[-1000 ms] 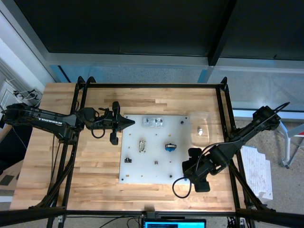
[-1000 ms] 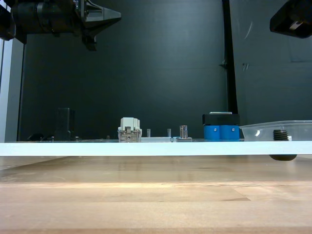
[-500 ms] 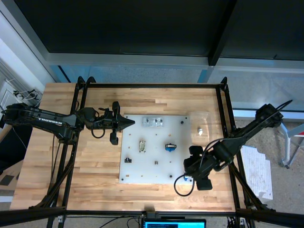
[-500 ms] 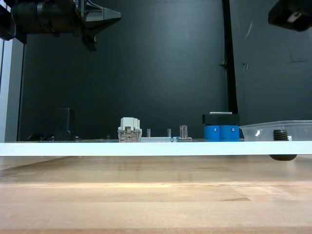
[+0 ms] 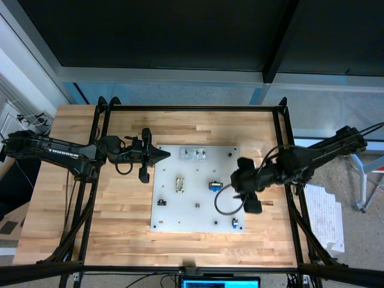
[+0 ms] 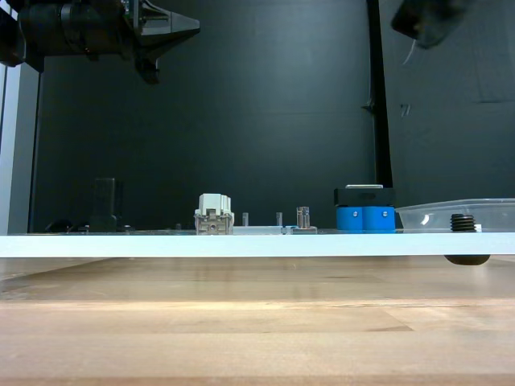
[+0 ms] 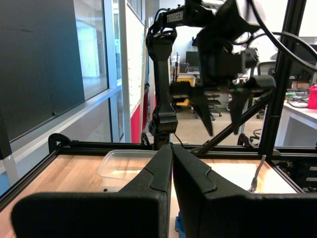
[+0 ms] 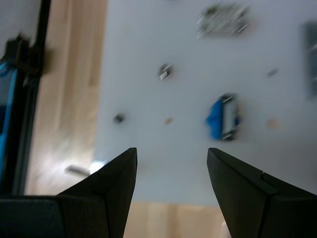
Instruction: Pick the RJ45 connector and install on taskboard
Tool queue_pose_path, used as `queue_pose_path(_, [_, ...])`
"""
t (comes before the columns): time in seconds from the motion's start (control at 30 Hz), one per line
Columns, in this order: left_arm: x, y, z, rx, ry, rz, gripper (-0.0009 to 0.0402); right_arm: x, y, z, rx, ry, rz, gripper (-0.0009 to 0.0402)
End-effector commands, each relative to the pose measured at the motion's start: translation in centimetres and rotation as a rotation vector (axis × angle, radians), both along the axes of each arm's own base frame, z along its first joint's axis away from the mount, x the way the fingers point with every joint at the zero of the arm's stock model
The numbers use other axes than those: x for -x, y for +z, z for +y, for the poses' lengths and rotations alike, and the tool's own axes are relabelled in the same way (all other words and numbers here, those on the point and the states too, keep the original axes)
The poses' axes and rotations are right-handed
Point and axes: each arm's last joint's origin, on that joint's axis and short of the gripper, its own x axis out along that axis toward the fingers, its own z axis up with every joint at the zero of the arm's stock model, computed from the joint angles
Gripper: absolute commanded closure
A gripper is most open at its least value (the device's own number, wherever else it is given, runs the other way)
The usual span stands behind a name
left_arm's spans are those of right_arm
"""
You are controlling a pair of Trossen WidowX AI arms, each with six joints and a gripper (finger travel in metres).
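The white taskboard [image 5: 192, 207] lies flat in the middle of the table, with a blue piece [image 5: 214, 186] and a grey connector block [image 5: 179, 184] mounted on it. The RJ45 connector does not show in any view. My right gripper [image 5: 236, 182] hangs high over the board's right edge, open and empty. The right wrist view looks down between the fingers [image 8: 171, 153] onto the taskboard [image 8: 148, 49] and the blue piece [image 8: 223, 119]. My left gripper [image 5: 163, 155] is parked, shut, over the board's back left corner, well above it [image 6: 193, 30].
A clear plastic tray [image 5: 252, 147] sits on the table beyond the board's right back corner, partly covered by the right arm. A black frame [image 5: 192, 108] runs around the table. A small blue bit [image 5: 235, 224] sits at the board's front right corner.
The right arm has swung from the board's front right corner back and to the left, and now hangs over the board's right edge. The left arm has not moved.
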Motion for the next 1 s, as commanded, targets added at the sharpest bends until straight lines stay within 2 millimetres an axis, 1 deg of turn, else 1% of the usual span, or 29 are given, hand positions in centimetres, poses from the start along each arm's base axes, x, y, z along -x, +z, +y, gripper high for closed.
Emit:
queue_pose_path(0.03, [0.0, 0.0, 0.0, 0.000, 0.000, 0.000, 0.0393, -0.1, 1.0, -1.6, 0.018, -0.026, -0.084, 0.0197])
queue_pose_path(0.2, [0.0, 0.0, 0.0, 0.000, 0.000, 0.000, 0.0393, -0.1, 2.1, -3.7, 0.034, -0.046, -0.238, 0.0198])
queue_pose_path(0.37, [0.0, 0.0, 0.0, 0.000, 0.000, 0.000, 0.0393, 0.2, 2.1, -6.0, 0.062, -0.087, -0.393, 0.0219])
queue_pose_path(0.47, [0.0, 0.0, 0.0, 0.000, 0.000, 0.000, 0.0393, 0.5, 1.9, -7.1, 0.079, -0.097, -0.476, 0.0240])
queue_pose_path(0.6, [0.0, 0.0, 0.0, 0.000, 0.000, 0.000, 0.0393, 0.8, 1.8, -8.0, 0.057, -0.073, -0.581, 0.0272])
queue_pose_path(0.8, [0.0, 0.0, 0.0, 0.000, 0.000, 0.000, 0.0393, 0.9, 1.1, -9.5, 0.041, -0.097, -0.693, 0.0326])
queue_pose_path(1.0, [0.0, 0.0, 0.0, 0.000, 0.000, 0.000, 0.0393, 0.6, 0.2, -10.1, 0.012, -0.073, -0.806, 0.0389])
